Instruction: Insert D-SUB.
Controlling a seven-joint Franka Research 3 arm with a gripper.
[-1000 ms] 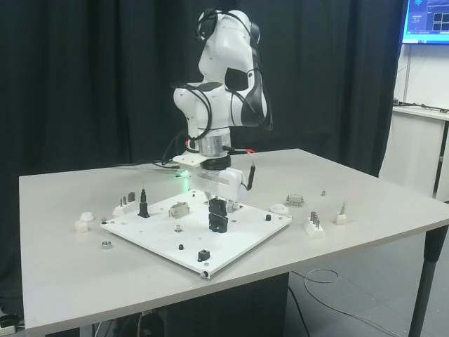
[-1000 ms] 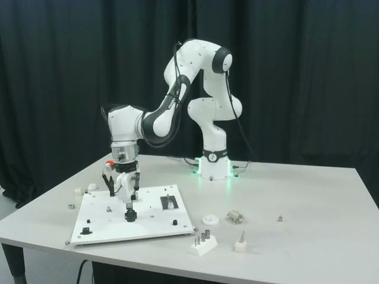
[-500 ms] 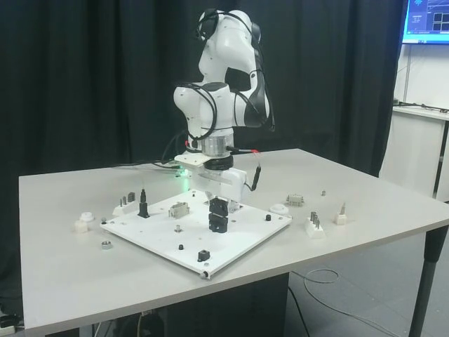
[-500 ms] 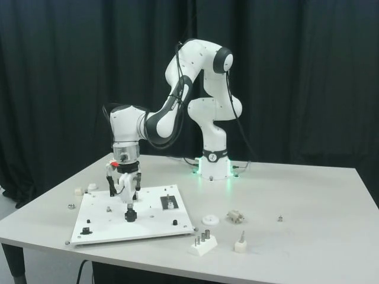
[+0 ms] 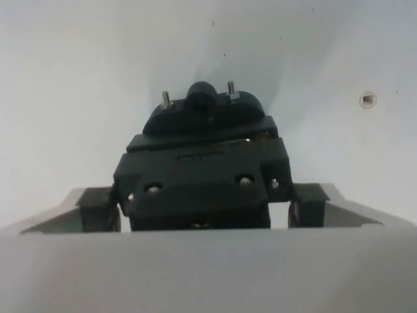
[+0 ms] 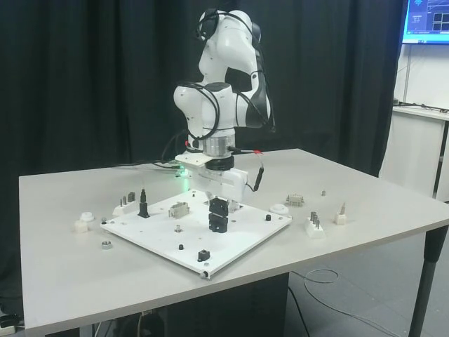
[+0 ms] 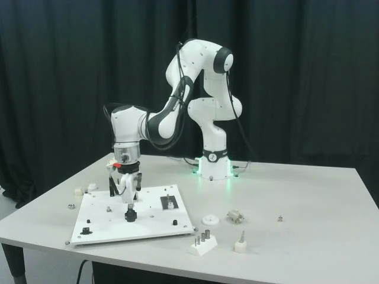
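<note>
Since the earlier frame your arm has risen slightly. In the wrist view, the fingers point(image 5: 202, 212) clamp the black D-SUB connector point(image 5: 202, 156). In the first room view you see it just above the white board point(image 6: 238, 242). In the second room view the board lies on the grey bench point(image 7: 308, 219).

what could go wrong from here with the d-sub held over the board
1. The gripper holds the black D-SUB connector above the white board; if it slips or tilts in the fingers, it may jam instead of seating.
2. The receiving socket cannot be seen under the connector in the wrist view, so alignment is unconfirmed; pressing down off target could bend pins.
3. A small black part and a peg stand nearby on the board; sideways correction might knock them.
</note>
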